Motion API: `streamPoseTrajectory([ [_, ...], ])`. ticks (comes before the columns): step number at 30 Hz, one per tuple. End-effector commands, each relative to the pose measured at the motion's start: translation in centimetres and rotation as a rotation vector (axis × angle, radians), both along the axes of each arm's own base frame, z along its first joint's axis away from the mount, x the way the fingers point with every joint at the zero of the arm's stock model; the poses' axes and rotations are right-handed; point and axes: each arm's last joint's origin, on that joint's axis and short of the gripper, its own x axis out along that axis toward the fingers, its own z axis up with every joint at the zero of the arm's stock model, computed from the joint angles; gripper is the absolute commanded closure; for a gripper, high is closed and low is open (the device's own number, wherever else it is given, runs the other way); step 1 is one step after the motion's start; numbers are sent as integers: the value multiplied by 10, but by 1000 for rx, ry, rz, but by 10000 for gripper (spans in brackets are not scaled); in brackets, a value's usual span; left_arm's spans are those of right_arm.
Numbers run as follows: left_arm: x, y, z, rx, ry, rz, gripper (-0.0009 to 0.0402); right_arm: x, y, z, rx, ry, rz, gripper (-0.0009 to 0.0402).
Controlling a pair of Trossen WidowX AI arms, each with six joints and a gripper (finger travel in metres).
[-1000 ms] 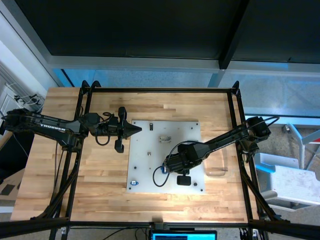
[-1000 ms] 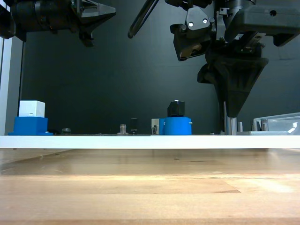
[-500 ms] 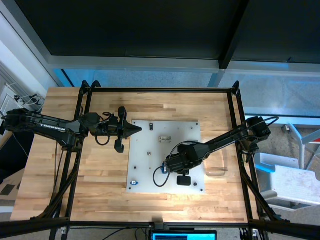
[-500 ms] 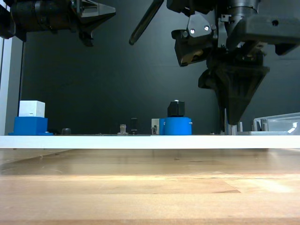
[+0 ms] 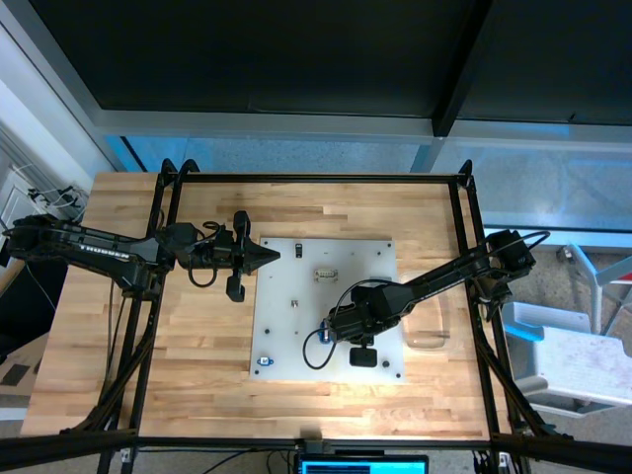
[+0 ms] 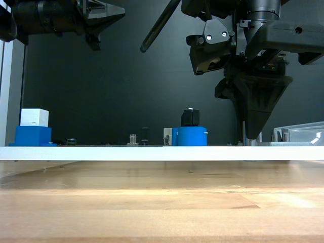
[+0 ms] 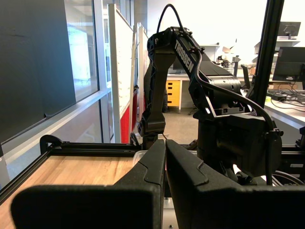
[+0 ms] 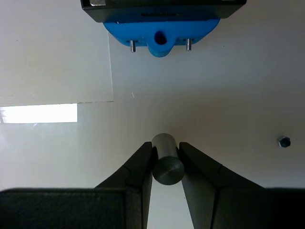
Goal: Pick the 16mm cylinder and place it in the taskboard
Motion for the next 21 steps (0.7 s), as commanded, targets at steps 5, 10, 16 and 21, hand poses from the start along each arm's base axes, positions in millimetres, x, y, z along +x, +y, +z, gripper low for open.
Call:
streamPoseTrajectory([
  [5, 0, 0, 0, 0, -1, 0, 393, 0, 0, 0, -1, 0, -1, 334],
  [10, 0, 0, 0, 0, -1, 0, 393, 0, 0, 0, -1, 0, 0, 326],
  [16, 0, 0, 0, 0, 0, 0, 393, 0, 0, 0, -8, -2, -2, 273],
  [21, 0, 0, 0, 0, 0, 0, 393, 0, 0, 0, -8, -2, -1, 226],
])
